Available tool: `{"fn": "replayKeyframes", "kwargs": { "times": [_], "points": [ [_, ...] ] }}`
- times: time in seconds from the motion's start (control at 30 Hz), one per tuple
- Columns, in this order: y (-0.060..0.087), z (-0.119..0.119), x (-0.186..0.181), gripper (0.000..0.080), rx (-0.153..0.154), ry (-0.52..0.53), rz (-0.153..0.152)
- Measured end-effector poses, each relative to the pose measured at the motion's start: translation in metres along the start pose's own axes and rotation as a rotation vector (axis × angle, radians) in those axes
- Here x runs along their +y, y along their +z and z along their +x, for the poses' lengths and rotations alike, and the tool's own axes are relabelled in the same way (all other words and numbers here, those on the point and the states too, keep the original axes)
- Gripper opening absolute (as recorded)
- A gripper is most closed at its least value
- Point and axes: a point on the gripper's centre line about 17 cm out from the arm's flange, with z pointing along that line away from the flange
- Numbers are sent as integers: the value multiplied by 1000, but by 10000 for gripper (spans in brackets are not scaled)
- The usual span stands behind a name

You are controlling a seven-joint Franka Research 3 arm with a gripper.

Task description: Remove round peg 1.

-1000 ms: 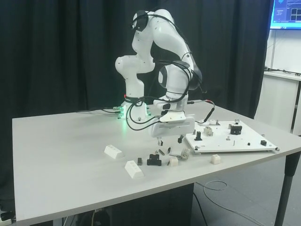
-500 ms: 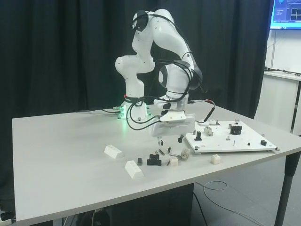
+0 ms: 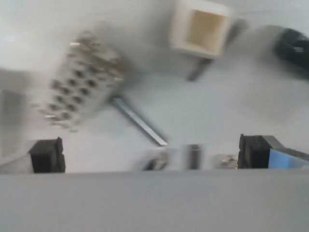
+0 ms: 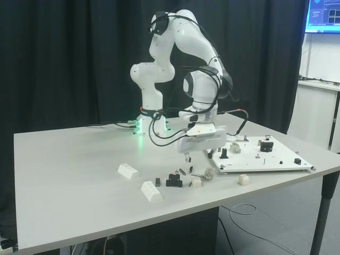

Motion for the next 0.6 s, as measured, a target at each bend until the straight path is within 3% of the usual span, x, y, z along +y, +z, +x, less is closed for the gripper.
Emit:
{"fn": "replayKeyframes", "kwargs": {
  "times": [0.3, 0.6],
  "points": [
    [-10, 2, -68, 800, 6, 26, 64],
    [-18, 2, -154, 800, 19, 71, 77]
  ]
}}
